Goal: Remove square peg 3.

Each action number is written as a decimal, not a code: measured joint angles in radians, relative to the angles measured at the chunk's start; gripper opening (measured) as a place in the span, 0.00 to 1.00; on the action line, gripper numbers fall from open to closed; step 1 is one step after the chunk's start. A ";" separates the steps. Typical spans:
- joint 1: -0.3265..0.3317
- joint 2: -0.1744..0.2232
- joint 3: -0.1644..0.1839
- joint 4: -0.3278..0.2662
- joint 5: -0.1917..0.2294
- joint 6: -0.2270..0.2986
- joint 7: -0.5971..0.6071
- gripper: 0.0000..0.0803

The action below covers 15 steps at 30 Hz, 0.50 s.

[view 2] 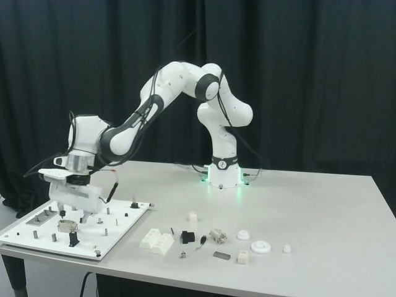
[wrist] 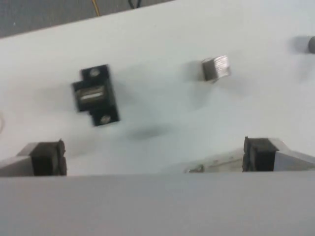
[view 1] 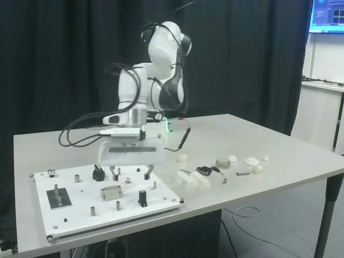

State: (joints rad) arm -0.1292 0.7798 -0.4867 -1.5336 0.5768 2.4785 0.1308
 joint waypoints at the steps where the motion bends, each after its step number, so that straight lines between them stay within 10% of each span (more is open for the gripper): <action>1: -0.007 0.009 0.001 0.011 0.014 -0.002 -0.008 1.00; 15: -0.092 0.107 0.020 0.155 0.117 -0.055 -0.089 1.00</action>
